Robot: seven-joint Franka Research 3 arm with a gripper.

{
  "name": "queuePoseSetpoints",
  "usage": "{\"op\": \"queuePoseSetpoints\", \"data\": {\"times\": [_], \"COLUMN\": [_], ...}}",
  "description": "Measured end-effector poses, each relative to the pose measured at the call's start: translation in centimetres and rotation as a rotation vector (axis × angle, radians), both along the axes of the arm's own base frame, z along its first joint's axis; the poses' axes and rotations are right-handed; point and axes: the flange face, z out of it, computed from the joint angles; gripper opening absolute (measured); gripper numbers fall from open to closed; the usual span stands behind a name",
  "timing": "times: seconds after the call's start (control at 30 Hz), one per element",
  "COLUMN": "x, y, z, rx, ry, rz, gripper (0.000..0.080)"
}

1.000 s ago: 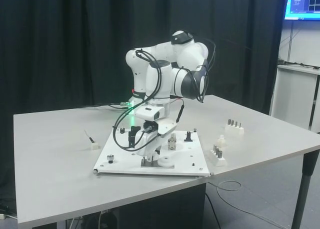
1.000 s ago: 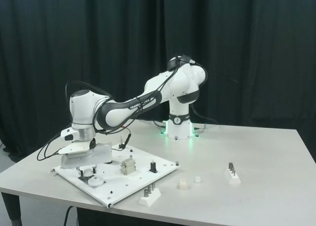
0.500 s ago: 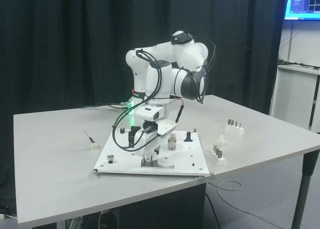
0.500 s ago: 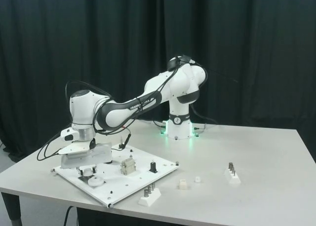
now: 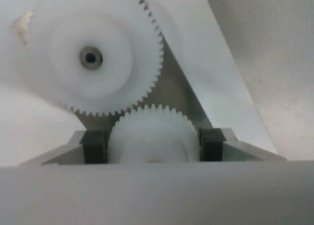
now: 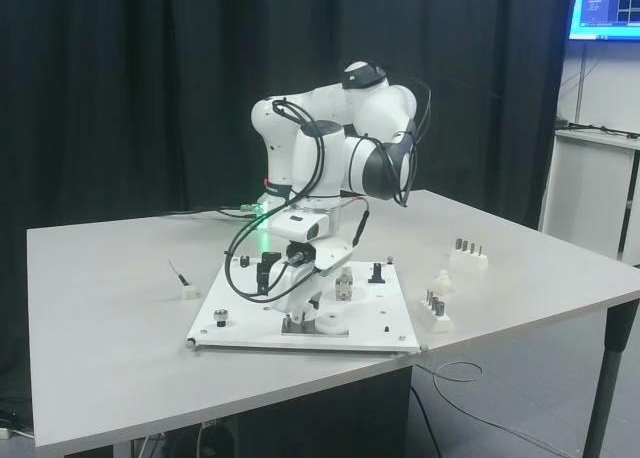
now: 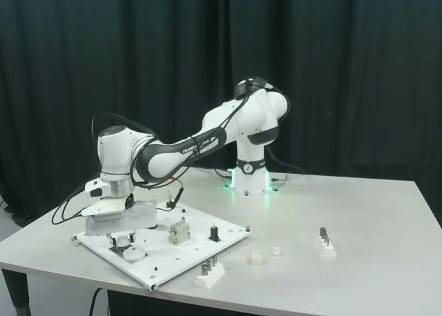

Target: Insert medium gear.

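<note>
We see the white arm [image 6: 330, 158] reaching down over the white board [image 6: 240, 313] that lies on the grey tabletop [image 6: 100, 278]. In the wrist view our claw [image 5: 153, 145] is closed narrowly on the medium gear [image 5: 152, 131], its two black fingertips [image 5: 94, 146] pressed against opposite sides of it. The gear sits low on the board, and its teeth meet those of a larger white gear [image 5: 93, 53] already mounted beside it, whose centre hole shows a dark pin. In the first room view the claw [image 6: 300, 313] stands at the near edge of the board, with the larger gear [image 6: 329, 325] just to its right. In the second room view the claw [image 7: 119, 234] is at the board's left near corner, next to that gear [image 7: 135, 253]. Farther right on the board stand a small grey block [image 7: 180, 232] and a black post [image 7: 214, 233]. Off the board, on the tabletop, rest a white holder with pegs [image 7: 208, 274] and another peg holder [image 7: 323, 243] well apart.
</note>
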Motion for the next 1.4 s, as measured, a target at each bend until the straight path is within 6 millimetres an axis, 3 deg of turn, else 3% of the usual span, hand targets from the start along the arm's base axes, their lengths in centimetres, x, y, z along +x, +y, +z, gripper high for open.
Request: {"op": "queuePoseSetpoints", "data": {"times": [1.4], "x": [0.28], "y": [-0.01], "z": [-0.06], "rx": [-0.024], "ry": [0.017], "rz": [0.0], "gripper": [0.0396]}}
